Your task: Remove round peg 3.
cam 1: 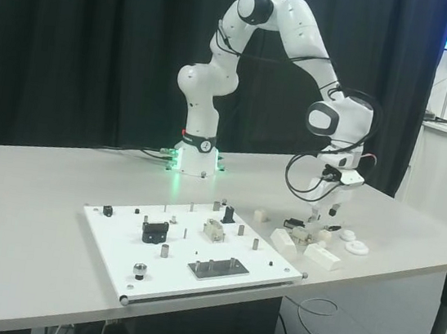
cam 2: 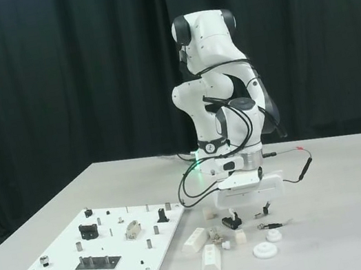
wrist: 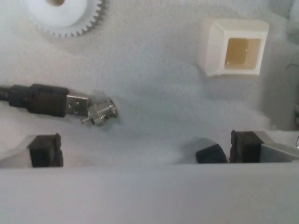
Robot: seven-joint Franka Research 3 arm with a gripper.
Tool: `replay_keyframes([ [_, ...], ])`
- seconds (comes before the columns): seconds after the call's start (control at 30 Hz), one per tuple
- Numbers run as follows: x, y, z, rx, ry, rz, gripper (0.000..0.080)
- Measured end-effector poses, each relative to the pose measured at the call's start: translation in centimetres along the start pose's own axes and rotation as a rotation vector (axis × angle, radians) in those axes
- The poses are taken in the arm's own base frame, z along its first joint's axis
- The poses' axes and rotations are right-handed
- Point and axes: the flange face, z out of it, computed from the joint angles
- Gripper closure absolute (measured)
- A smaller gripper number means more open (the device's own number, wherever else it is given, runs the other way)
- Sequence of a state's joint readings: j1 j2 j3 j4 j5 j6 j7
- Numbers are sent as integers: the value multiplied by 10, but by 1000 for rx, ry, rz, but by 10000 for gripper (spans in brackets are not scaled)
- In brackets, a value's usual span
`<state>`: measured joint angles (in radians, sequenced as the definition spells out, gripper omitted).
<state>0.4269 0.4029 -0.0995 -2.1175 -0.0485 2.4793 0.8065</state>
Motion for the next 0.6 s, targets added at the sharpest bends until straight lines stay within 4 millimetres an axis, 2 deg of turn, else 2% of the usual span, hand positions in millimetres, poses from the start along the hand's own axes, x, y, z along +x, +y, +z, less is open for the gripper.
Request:
replay_keyframes([
  [0.6,5,1,-3,-2,0,6,3],
])
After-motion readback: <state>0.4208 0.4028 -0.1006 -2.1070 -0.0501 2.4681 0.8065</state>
